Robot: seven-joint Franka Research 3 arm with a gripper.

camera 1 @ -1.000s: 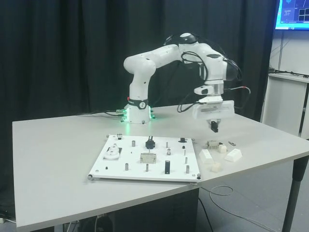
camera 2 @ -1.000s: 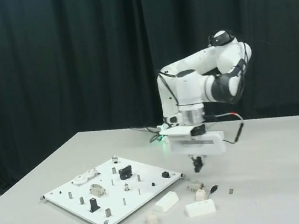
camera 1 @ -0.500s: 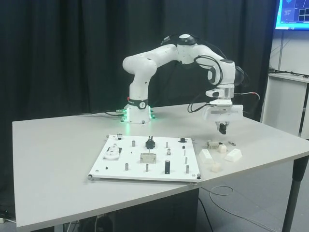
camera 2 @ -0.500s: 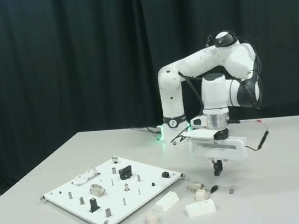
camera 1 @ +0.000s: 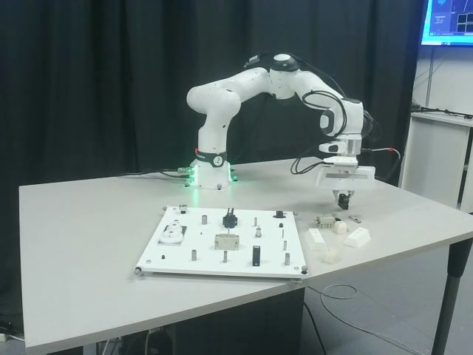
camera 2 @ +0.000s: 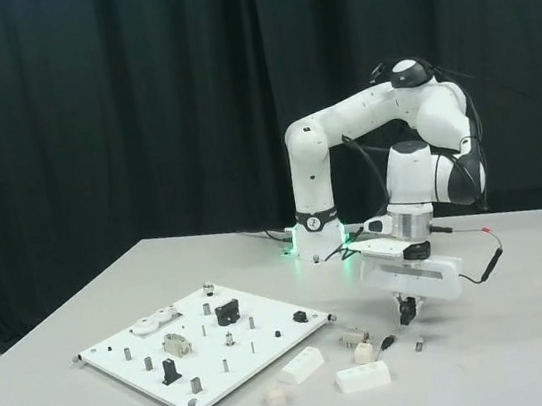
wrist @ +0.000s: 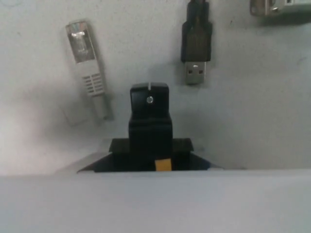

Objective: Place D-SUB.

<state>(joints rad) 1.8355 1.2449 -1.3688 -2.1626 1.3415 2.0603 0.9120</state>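
1. The D-SUB [camera 1: 323, 219] is seen lying loose on the grey surface [camera 1: 89, 222], not yet picked up. It sits between the white board [camera 1: 211, 257] and the pincer [camera 1: 341, 198].
2. In the wrist view only an edge of the D-SUB [wrist: 279, 6] is caught, at the very corner. It is therefore judged to be off to one side of the pincer [wrist: 149, 92] and not beneath it.
3. The pincer is seen pressed together with nothing held between its fingers. It hangs low above the surface without touching it.
4. Directly ahead of the fingertips a black USB plug [wrist: 196, 46] is seen, and beside it a white network plug [wrist: 87, 68]. These two lie nearer the pincer than the D-SUB does.
5. In the second room view the D-SUB [camera 2: 352, 336] is placed on the board side of the pincer [camera 2: 406, 313], near but clearly apart.
6. The D-SUB's long axis cannot be read with confidence, since too little of it is shown at the wrist.
7. White blocks [camera 1: 357, 238] are noted just beyond the D-SUB, toward the surface's front edge.
8. A sideways shift toward the board, then a spreading of the fingers, is judged to be needed before any grasp.
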